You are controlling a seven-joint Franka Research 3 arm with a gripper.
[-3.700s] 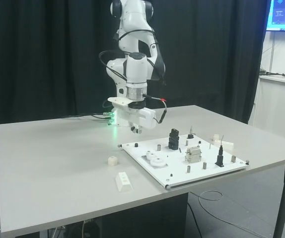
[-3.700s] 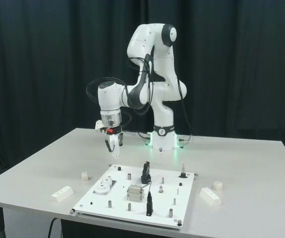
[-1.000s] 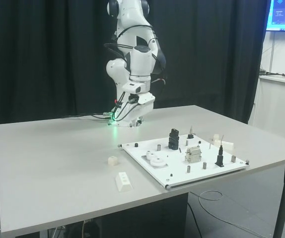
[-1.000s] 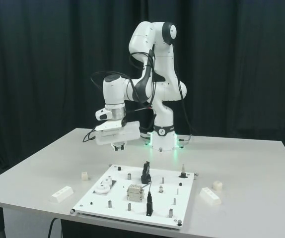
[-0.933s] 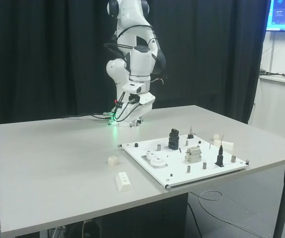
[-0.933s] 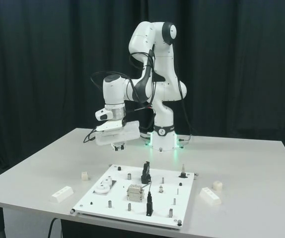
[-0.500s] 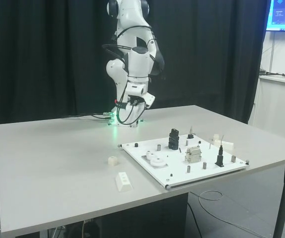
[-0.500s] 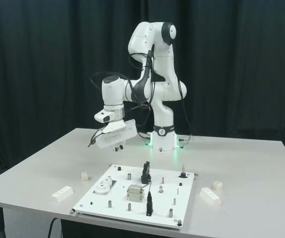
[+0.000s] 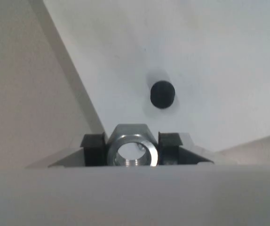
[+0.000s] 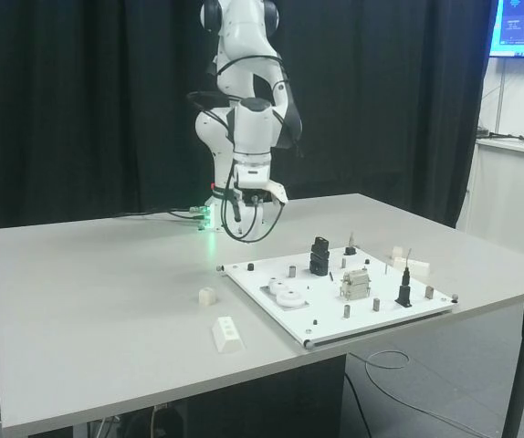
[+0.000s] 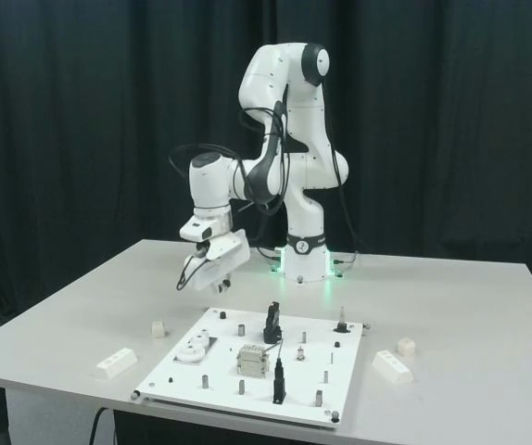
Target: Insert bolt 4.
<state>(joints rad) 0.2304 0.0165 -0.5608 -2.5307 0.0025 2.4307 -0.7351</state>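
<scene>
**A:** Where did we see the tool?

**B:** In the first room view, the tool [image 10: 241, 212] hung at upper centre of the frame, above the grey table [image 10: 98, 274] and beyond the far corner of the white board [image 10: 335, 297]. In the second room view it [image 11: 212, 276] sat left of centre, tilted.

**A:** And the bolt?

**B:** In the wrist view we saw the bolt [image 9: 131, 153] at lower centre, clamped between the two black fingers [image 9: 93, 147], its hollow threaded end facing the camera. A black plug [image 9: 162, 94] stood on the board [image 9: 210, 56] just above it in the frame.
</scene>
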